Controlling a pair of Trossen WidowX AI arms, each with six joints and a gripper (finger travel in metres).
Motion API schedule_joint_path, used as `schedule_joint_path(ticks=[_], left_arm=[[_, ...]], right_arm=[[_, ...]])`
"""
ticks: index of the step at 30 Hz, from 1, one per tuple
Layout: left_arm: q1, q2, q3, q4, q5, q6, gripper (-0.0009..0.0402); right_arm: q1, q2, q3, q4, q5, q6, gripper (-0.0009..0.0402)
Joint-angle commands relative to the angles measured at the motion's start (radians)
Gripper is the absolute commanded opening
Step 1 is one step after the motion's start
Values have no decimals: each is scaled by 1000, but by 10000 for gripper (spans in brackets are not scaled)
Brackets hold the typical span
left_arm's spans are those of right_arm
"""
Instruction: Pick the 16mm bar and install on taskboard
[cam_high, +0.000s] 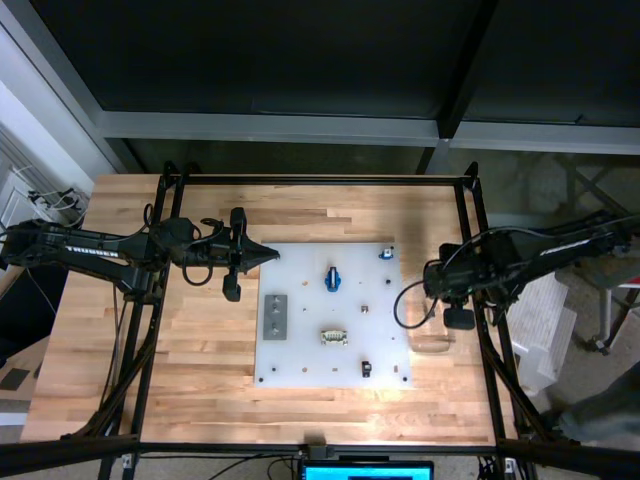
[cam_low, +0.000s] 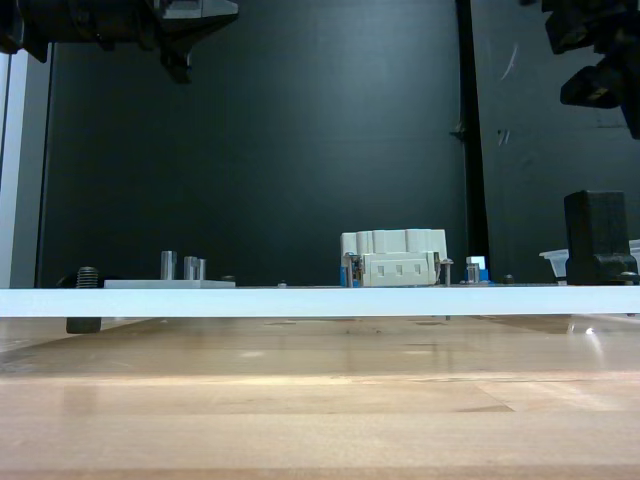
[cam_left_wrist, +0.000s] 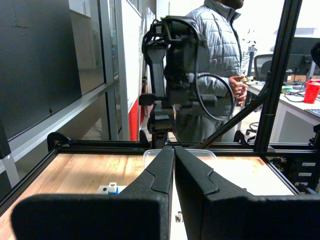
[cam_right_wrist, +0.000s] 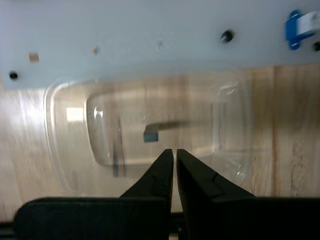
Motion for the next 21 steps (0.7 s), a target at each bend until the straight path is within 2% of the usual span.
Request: schedule_joint_path(ticks=[1,7,11,15,21], left_arm=[[0,0,0,0,0,0,1],[0,0,0,0,0,0,1],[0,0,0,0,0,0,1],[0,0,0,0,0,0,1],[0,0,0,0,0,0,1]], right_arm=[[20,28,-14,1,1,23,61],[24,42,-63,20,0,53,143],[29,42,-96,64,1,66,181],[31,42,-135,117,1,80,198],[34,42,-173,128,0,83,201]])
